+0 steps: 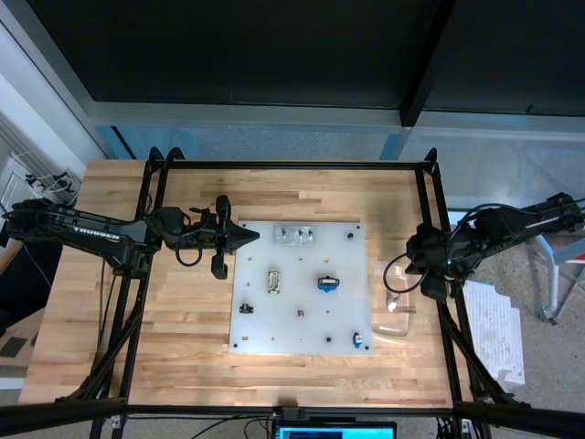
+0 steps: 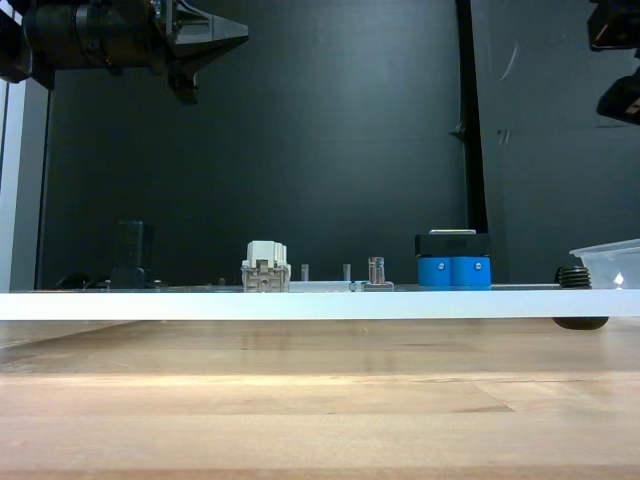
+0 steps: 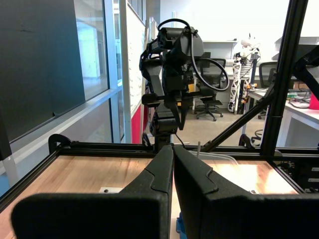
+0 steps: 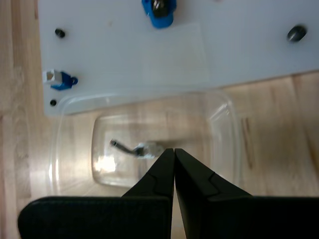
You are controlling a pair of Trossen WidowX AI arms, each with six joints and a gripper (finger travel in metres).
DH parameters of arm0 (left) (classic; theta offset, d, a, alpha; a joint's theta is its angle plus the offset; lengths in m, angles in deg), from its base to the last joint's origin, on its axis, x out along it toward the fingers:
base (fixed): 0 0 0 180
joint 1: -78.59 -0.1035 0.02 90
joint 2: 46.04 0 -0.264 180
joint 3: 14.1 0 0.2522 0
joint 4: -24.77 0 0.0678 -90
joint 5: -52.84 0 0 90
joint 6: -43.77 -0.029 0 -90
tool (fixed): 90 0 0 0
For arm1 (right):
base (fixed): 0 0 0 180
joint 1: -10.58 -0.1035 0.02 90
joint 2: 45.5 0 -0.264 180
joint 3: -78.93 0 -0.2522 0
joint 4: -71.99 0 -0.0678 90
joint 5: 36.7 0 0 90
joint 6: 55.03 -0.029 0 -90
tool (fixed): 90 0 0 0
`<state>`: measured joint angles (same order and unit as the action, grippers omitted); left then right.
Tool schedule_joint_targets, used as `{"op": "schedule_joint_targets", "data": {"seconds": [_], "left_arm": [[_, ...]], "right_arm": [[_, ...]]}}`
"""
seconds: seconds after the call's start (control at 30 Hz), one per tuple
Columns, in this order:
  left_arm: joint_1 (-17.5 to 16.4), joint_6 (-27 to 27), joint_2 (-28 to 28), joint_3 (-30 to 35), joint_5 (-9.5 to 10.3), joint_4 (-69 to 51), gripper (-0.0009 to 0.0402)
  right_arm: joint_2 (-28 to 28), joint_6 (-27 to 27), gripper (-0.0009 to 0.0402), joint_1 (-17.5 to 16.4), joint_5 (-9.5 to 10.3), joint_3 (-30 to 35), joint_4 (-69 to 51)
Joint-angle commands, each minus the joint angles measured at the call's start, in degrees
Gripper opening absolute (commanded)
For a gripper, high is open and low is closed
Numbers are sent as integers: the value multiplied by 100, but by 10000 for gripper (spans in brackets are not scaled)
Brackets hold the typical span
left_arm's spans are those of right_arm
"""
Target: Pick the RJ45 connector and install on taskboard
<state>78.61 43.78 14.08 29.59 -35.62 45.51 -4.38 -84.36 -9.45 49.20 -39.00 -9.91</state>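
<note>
Right claw: the right gripper (image 4: 174, 149) points straight down; its fingers are pressed together tip to tip with nothing between them; the low view shows it hanging high above the table.
Directly below: a small clear plastic tray (image 4: 219, 107) sits on the wooden table (image 1: 110, 302), just off the right edge of the taskboard (image 4: 124, 55).
Task's thing: the RJ45 connector (image 4: 148, 148) lies loose on the tray floor, a pale translucent plug with a short dark stub running from one end; in the wrist view it sits just beside the line of the closed fingertips; nothing touches it.
Likely target: a small blue fitting (image 4: 59, 78) with a pale square mouth stands at the board corner near the tray; I judge it to be the socket, though the pictures do not prove it.
Left claw: the left gripper (image 3: 173, 147) is also closed on nothing; it is held level and high over the board's left edge and looks parked.
Done so far: nothing that shows; the plug is not picked up and the socket appears vacant.
Left to do: spread the right fingers, descend into the tray, grasp the plug, lift it over the tray wall, carry it to the board and seat it.
</note>
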Motion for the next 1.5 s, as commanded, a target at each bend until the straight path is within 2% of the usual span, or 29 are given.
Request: {"op": "schedule_joint_targets", "data": {"seconds": [0.03, 0.1, 0.2, 0.5, 0.77, 0.9, 1.03, 1.2, 1.43, 1.5], "left_arm": [[0, 0, 0, 2, 0, 2, 0], [-2, -2, 0, 2, 0, 2, 0], [-2, -2, 0, 2, 0, 2, 0], [-2, 0, 0, 2, 0, 2, 0], [0, -2, 0, 2, 0, 2, 0], [-2, 0, 0, 2, 0, 2, 0], [0, 0, 0, 2, 0, 2, 0], [0, -2, 0, 2, 0, 2, 0], [0, 0, 0, 2, 0, 2, 0], [0, -2, 0, 2, 0, 2, 0]], "right_arm": [[61, -385, 0, -332, -22, -2, -195], [103, -601, 0, -560, -96, -4, -260], [195, -841, 0, -824, -101, -2, -282], [629, -1145, 0, -931, -66, -4, -428], [925, -1703, 0, -1556, -105, -7, -452], [1043, -2061, 0, -1729, -101, -7, -452], [1226, -2124, 2, -1941, -293, -7, -442], [1405, -2133, 41, -2114, -302, -7, -269], [1659, -2168, 130, -2201, -568, -7, 31], [1718, -2166, 152, -2208, -726, -7, 33]]}}
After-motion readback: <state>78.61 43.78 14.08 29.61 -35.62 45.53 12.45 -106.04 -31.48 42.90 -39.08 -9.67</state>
